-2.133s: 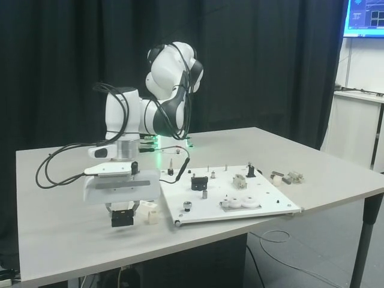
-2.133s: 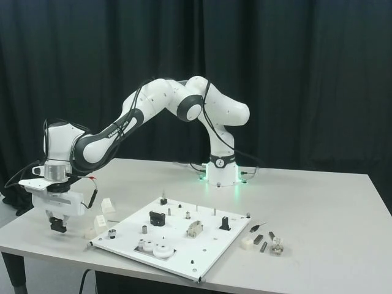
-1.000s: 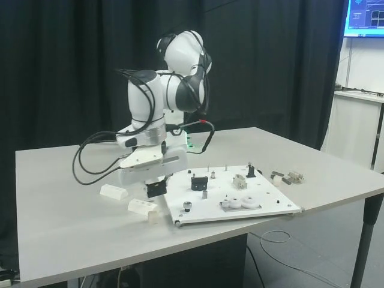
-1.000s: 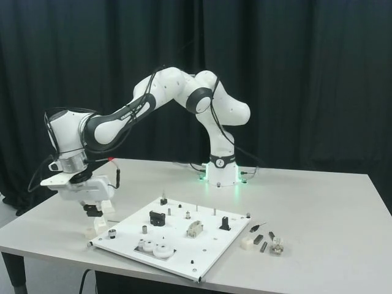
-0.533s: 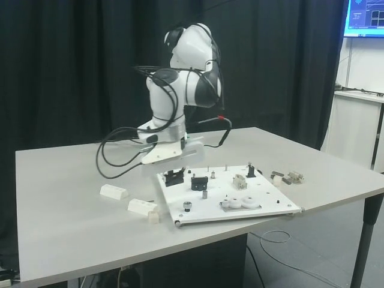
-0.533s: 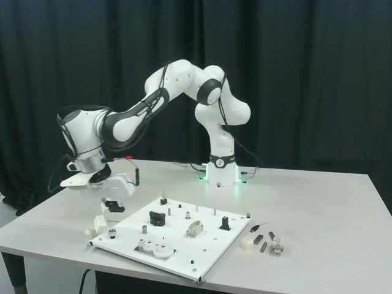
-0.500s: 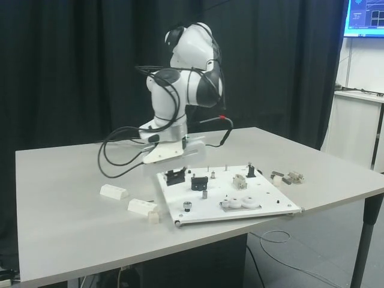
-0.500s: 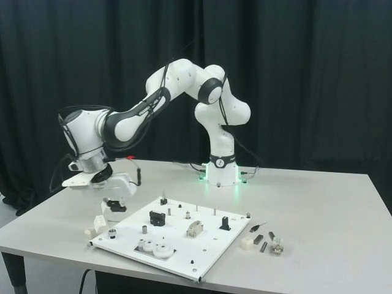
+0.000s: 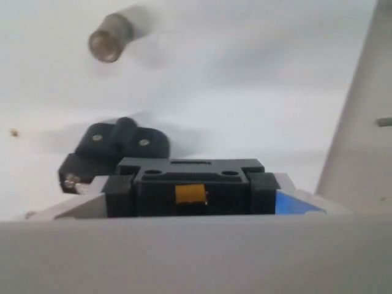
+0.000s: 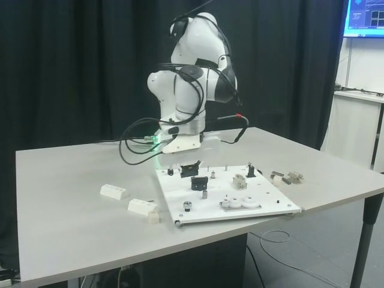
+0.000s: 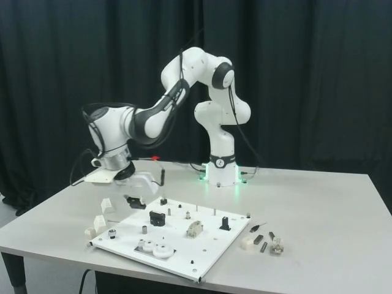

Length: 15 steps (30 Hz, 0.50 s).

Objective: Insert D-SUB.

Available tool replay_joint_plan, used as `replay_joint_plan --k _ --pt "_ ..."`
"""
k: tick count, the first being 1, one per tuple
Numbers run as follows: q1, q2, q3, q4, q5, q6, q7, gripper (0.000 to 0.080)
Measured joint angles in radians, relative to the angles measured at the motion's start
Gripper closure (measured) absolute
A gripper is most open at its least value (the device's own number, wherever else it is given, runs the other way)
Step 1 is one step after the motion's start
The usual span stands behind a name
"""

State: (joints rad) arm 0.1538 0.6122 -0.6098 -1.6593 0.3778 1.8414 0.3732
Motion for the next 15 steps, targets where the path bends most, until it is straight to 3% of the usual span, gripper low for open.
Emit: replay_joint_plan --k 5,15 --pt "0.031 -0.078 0.019 -0.116 -0.029 0.107 0.022 0.0417" --pt "0.093 -0.233 0.022 -0.354 -0.056 0.335 0.066 0.0417"
